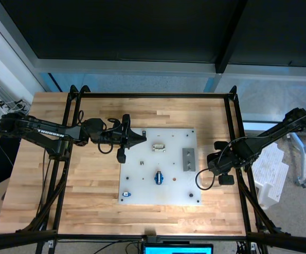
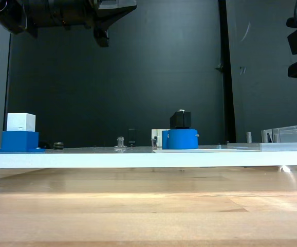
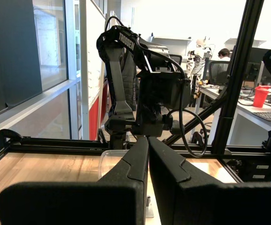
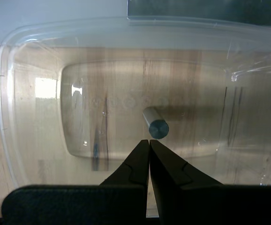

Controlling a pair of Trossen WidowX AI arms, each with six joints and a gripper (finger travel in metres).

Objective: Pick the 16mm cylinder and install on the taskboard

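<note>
Silver-grey round metal 16mm cylinder (image 4: pixel 155 124) lies on its side in a clear plastic tray (image 4: pixel 27 61), just past the right tool (image 4: pixel 149 142) tips. Fingers pressed together, gripping nothing. Tray walls ring the peg. Only the right wrist view shows it. Left tool (image 3: pixel 148 139), likewise closed, hangs above the left edge of the white square taskboard (image 1: pixel 142 180) on the wooden tabletop (image 1: pixel 84 180).

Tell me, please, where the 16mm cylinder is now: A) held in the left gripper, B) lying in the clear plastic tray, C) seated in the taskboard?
B: the 16mm cylinder lies in the clear tray beneath the shut right gripper; the left gripper hangs shut above the left edge of the taskboard.
</note>
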